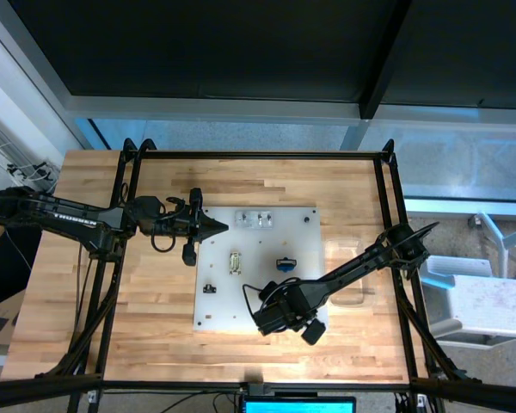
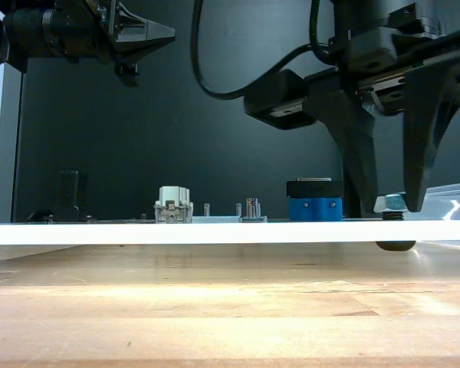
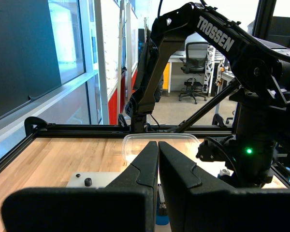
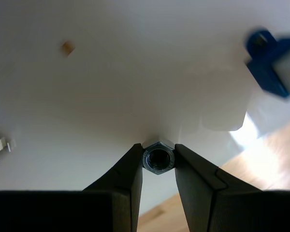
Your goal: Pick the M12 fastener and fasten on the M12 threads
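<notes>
**Fig. – Right gripper clamped on M12 nut at its stud**

Right arm reaches in from the table's right edge w/ the right gripper (image 2: 391,208) pointing down at the white board (image 1: 241,301), near its near right edge. Its two black fingers (image 4: 129,170) are clenched on the M12 nut (image 4: 158,159), one on each side, touching opposite flats. The bore is open to the wrist cam. In the low view the nut sits on top of the black ribbed stud (image 2: 395,217), w/ ribs visible just beneath it, so it is on its stud but not run down. Cannot tell whether the threads have caught. In the high view the gripper body covers nut and stud.

The blue connector (image 2: 315,207) stands on the board just left of the fingers and apart from them. Further left along the board are a silver post (image 2: 251,207) and a grey connector block (image 2: 173,207). The clear container (image 1: 348,275) lies beside the board's right edge, under the right arm.

The left gripper (image 1: 222,227) hangs well above the board's far left part, pointing inward. Its fingers are pressed together and grasp nothing. It is well apart from the nut.
</notes>
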Robot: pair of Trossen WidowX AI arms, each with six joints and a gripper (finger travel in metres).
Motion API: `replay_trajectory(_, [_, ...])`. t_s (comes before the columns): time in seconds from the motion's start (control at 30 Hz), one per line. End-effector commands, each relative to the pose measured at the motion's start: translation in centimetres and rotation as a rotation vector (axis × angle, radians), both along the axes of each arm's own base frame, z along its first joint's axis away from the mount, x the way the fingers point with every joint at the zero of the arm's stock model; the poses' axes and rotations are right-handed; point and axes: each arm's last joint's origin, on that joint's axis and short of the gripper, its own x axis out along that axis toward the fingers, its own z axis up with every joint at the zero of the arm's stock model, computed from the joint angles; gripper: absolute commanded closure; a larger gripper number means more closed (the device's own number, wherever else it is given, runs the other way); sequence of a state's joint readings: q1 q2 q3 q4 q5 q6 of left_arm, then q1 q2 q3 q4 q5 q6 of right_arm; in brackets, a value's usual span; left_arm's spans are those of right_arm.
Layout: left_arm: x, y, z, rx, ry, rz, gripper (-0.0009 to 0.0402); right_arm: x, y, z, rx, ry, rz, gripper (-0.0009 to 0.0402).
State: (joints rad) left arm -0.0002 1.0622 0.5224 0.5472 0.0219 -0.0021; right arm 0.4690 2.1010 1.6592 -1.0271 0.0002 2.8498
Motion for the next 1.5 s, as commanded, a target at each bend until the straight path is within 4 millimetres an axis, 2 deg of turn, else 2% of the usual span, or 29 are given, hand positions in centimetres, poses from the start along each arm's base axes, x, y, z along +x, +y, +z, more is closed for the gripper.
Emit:
replay_trajectory(0.03, [0.00,0.00,0.01,0.000,0.000,0.000,0.0393,-0.03,0.04,-0.04,0.012,0.009,-0.154,0.0391])
replay_trajectory(0.27, [0.00,0.01,0.02,0.000,-0.001,0.000,0.0393,-0.07,0.10,-0.04,0.025,0.015,-0.293,0.0391])
replay_trajectory(1.37, [0.00,0.00,0.01,0.000,0.000,0.000,0.0393,-0.08,0.06,0.11,0.020,0.008,-0.280,0.0391])
replay_trajectory(1.5, [0.00,0.01,0.01,0.000,0.000,0.000,0.0393,-0.14,0.04,0.27,0.021,0.007,-0.280,0.0373])
